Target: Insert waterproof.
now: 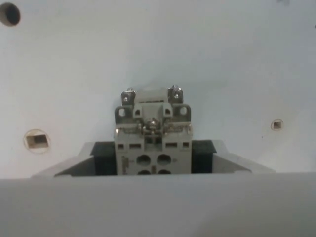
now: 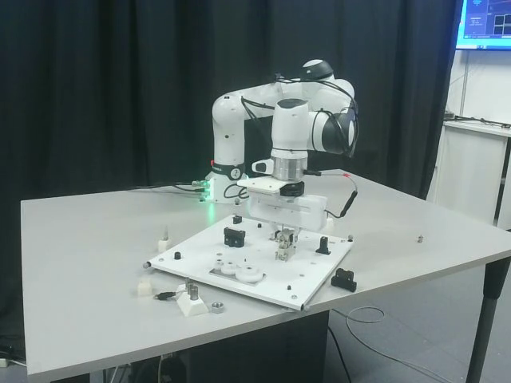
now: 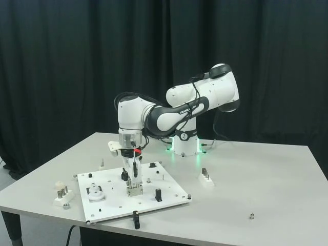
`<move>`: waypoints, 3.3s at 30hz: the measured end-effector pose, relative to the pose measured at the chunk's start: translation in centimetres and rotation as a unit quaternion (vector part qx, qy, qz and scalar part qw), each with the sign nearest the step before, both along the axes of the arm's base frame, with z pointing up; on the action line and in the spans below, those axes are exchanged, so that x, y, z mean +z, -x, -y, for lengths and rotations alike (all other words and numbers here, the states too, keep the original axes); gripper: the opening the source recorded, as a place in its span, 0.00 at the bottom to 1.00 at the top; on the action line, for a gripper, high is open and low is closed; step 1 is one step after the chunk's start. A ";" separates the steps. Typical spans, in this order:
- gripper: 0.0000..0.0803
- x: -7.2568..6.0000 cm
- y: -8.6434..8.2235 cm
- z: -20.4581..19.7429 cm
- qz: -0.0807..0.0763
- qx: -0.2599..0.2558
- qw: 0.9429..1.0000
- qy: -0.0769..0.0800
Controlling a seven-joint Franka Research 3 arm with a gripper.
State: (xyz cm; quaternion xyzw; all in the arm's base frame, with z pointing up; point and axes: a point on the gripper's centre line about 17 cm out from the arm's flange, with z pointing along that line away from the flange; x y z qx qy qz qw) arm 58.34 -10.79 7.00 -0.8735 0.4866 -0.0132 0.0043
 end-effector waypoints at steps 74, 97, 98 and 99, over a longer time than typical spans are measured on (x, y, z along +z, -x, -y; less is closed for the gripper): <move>0.39 0.0 0.1 0.0 -0.005 -0.026 0.999 0.021; 0.39 0.0 0.2 0.1 -0.007 0.013 1.000 0.021; 0.39 0.0 0.2 0.1 -0.006 0.011 1.000 0.021; 0.39 0.0 0.2 0.1 -0.006 0.008 1.000 0.021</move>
